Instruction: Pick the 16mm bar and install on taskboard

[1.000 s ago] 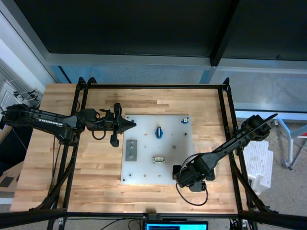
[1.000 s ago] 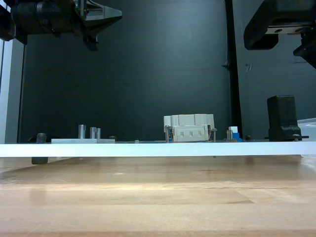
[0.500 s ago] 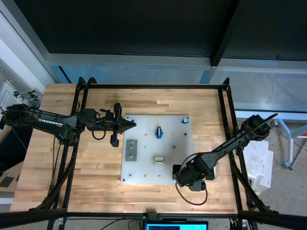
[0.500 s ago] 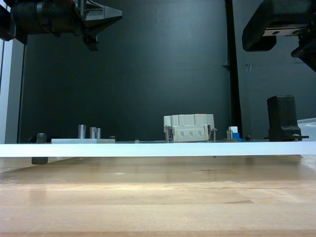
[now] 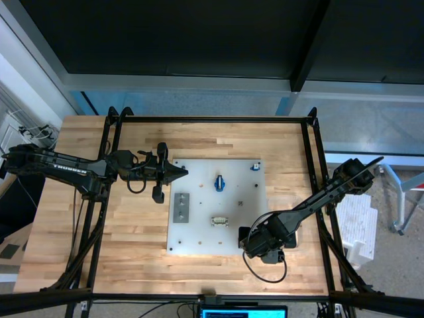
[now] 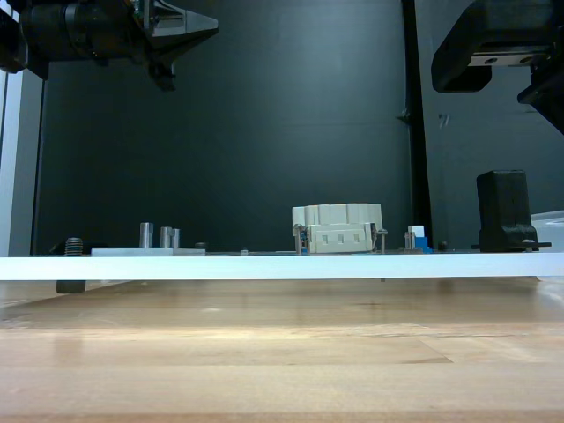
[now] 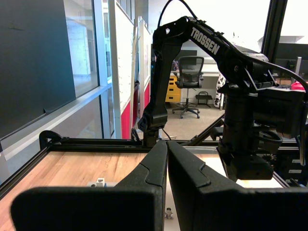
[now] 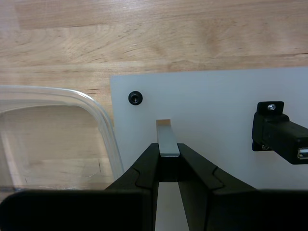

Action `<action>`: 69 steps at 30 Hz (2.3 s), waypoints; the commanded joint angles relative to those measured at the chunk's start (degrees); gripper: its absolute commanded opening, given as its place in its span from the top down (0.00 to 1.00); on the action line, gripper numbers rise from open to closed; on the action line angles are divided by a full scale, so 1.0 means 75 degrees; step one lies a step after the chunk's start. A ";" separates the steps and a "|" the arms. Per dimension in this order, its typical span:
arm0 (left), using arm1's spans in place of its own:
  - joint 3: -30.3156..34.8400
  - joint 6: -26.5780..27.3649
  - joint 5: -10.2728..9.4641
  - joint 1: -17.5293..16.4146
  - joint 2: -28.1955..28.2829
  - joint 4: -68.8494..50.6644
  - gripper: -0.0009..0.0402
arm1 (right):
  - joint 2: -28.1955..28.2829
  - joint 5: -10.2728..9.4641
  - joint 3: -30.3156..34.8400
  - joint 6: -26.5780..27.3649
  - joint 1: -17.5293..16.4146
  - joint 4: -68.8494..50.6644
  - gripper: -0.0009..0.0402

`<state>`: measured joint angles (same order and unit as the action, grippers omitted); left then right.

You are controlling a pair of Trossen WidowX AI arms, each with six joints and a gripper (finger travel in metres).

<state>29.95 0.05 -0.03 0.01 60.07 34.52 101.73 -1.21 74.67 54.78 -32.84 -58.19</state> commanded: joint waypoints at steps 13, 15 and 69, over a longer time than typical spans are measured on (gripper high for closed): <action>0.0000 0.0000 0.0003 -0.0003 0.0003 0.0000 0.98 | 0.0009 -0.0052 0.0003 -0.0003 -0.0003 0.0044 0.98; 0.0000 0.0000 0.0003 0.0000 0.0003 0.0000 0.98 | 0.0009 -0.0052 0.0006 0.0000 -0.0003 0.0050 0.98; 0.0000 0.0000 0.0003 -0.0003 0.0003 0.0000 0.98 | 0.0009 -0.0210 -0.0160 0.0143 -0.0003 0.0277 0.98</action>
<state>29.95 0.08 -0.03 0.01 60.07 34.52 101.84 -2.74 73.73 55.90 -32.88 -56.38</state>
